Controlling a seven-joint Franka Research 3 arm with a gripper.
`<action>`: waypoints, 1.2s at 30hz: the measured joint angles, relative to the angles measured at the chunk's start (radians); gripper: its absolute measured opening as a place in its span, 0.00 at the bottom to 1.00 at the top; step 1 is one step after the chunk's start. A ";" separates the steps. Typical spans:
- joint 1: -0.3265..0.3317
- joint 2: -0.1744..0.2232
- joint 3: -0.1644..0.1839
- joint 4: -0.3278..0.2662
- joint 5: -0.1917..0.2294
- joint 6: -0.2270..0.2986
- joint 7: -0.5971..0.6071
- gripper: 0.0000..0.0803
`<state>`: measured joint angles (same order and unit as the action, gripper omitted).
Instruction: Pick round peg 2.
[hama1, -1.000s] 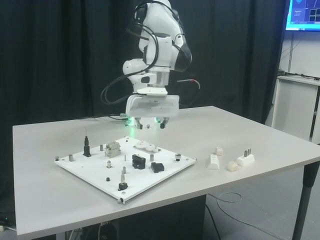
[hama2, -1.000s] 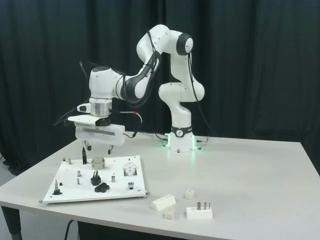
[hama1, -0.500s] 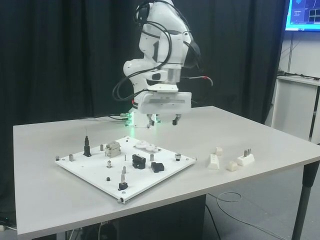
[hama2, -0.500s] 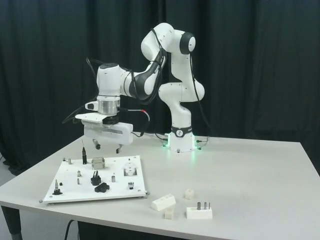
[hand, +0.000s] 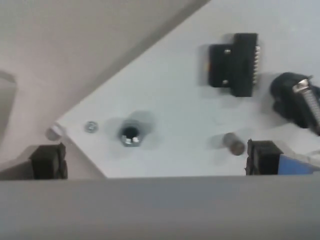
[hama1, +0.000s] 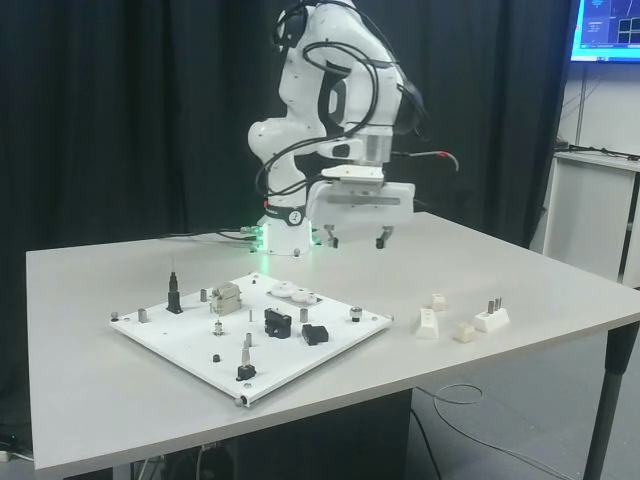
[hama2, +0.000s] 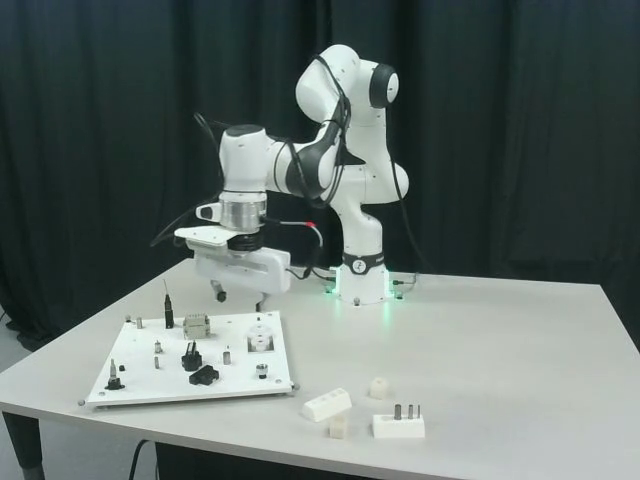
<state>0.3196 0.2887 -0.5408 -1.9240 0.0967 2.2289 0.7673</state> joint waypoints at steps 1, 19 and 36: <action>0.005 0.000 0.000 0.001 0.000 0.000 0.017 1.00; 0.075 -0.001 0.032 0.029 0.001 -0.042 0.397 1.00; 0.128 0.002 0.090 0.062 0.000 -0.061 0.836 1.00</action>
